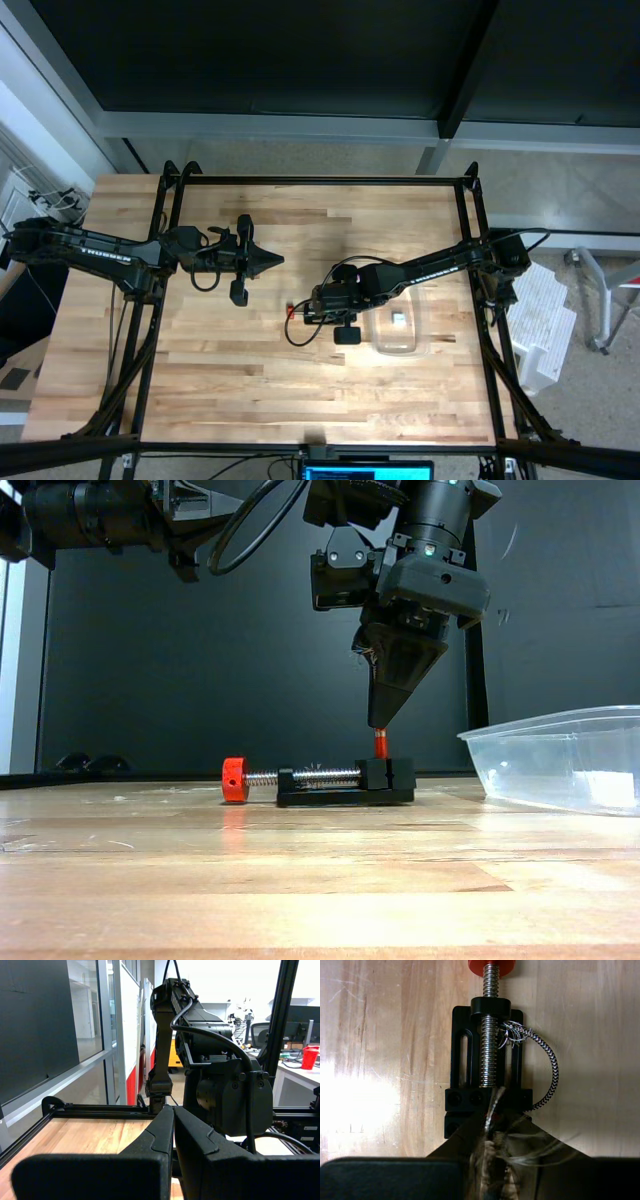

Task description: Remove the RCA connector from the receptacle and place in the container

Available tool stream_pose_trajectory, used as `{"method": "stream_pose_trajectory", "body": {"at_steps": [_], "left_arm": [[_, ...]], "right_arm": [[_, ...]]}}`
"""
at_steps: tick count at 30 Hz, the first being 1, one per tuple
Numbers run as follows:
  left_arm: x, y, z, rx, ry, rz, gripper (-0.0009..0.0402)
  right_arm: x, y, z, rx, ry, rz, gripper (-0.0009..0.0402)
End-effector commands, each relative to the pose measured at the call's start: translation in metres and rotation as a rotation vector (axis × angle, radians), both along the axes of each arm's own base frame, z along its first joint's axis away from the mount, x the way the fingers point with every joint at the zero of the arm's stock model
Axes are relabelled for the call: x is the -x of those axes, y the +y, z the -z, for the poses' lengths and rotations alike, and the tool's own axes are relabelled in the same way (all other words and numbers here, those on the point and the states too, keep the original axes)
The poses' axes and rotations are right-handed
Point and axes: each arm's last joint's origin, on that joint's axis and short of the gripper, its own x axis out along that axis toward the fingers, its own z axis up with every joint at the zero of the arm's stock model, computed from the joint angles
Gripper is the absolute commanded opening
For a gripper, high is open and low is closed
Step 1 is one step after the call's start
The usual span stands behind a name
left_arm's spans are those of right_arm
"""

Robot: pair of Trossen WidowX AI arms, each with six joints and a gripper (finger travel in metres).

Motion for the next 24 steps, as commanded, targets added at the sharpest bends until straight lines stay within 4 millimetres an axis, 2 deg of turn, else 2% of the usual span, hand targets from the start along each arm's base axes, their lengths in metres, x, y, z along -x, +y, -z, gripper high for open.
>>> {"method": "stream_pose_trajectory", "body": {"at_steps": [1, 5, 13, 24], "left_arm": [[0.0, 0.0, 0.0, 0.0, 0.0, 0.0, 0.0], [0.0, 0.0, 0.0, 0.0, -0.001, 0.0, 0.0], [0.0, 0.0, 0.0, 0.0, 0.0, 0.0, 0.0], [0.0, 0.0, 0.0, 0.0, 0.0, 0.0, 0.0]], "right_arm": [[0.0, 0.0, 0.0, 0.0, -0.001, 0.001, 0.0017], [0.0, 0.0, 0.0, 0.0, -0.001, 0.001, -0.0001], [0.001, 0.0, -0.002, -0.001, -0.005, 0.001, 0.0001], [0.008, -0.001, -0.025, -0.013, -0.068, 0.001, 0.0]]}}
